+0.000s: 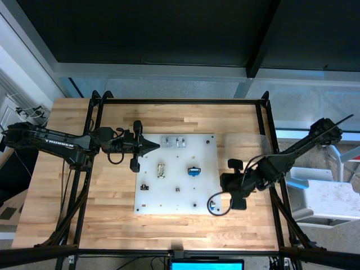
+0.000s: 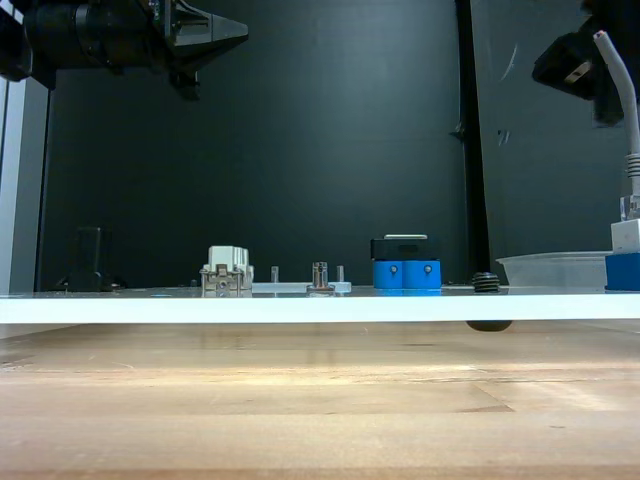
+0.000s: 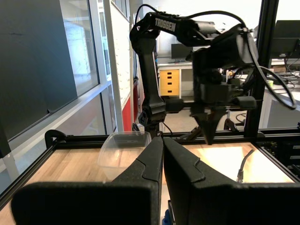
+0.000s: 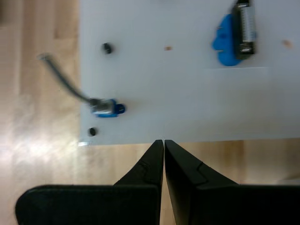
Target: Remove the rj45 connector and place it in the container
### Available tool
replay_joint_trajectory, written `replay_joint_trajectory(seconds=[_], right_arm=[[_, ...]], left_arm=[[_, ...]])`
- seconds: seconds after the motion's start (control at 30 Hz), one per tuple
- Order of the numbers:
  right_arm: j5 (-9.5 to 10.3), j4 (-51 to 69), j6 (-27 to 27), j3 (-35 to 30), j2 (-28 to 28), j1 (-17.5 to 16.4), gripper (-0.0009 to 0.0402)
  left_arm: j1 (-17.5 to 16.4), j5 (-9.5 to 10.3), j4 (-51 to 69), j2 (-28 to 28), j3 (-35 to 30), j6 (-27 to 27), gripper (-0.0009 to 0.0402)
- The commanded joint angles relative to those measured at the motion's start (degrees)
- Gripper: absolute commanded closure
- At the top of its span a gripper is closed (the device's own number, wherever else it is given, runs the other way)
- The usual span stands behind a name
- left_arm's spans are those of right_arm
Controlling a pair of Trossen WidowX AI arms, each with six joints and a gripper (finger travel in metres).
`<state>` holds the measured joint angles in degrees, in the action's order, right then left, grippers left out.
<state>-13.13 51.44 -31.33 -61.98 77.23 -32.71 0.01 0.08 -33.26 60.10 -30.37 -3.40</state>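
The rj45 connector [image 4: 104,107] sits plugged into a small blue socket near the front right corner of the white board [image 1: 177,194], with a grey cable curling off it onto the wood. It also shows as the rj45 connector [image 1: 212,208] and upright as the rj45 connector [image 2: 628,212]. My right gripper [image 4: 163,141] hangs shut and empty above the board's right edge, apart from the connector. The clear container [image 3: 123,148] stands on the table right of the board, seen low as the container [image 2: 556,270]. My left gripper [image 1: 156,145] hovers shut over the board's back left part, holding nothing.
On the board stand a blue D-sub block [image 1: 194,171], a metal multi-pin connector [image 1: 162,170], small posts at the back [image 1: 174,141] and a small black part [image 1: 144,187]. Black frame rails run around the wooden table [image 1: 112,214].
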Motion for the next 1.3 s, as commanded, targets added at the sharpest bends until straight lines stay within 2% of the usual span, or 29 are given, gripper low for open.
replay_joint_trajectory(seconds=[0.03, 0.33, 0.47, 0.53, 0.73, 1.07, 1.3], right_arm=[[1.16, -0.09, 0.0, -1.62, 1.75, -0.85, 0.0358], [1.2, -0.26, -1.22, -4.81, 6.62, -1.99, 0.0246], [1.51, -1.25, -1.44, -4.92, 8.07, -2.58, 0.0212], [2.38, -1.9, -1.51, -4.92, 8.87, -2.86, 0.0202], [2.38, -4.9, -2.19, -4.92, 11.45, -3.58, 0.0187], [2.12, -9.01, -2.21, -2.97, 13.16, -3.74, 0.0187], [0.63, -9.94, -2.25, -2.95, 15.15, -3.78, 0.0187]], left_arm=[[-0.02, -0.02, -0.02, 0.0, 0.0, 0.0, 0.0393], [0.0, -0.02, -0.02, 0.02, 0.0, -0.02, 0.0393], [-0.02, -0.02, -0.02, 0.0, 0.0, 0.0, 0.0393], [-0.02, -0.02, -0.02, 0.0, 0.0, -0.02, 0.0393], [0.0, -0.02, -0.02, 0.0, 0.0, -0.02, 0.0393], [-0.02, -0.02, -0.02, 0.0, 0.0, -0.02, 0.0393], [-0.02, -0.02, -0.02, 0.0, 0.0, -0.02, 0.0393]])
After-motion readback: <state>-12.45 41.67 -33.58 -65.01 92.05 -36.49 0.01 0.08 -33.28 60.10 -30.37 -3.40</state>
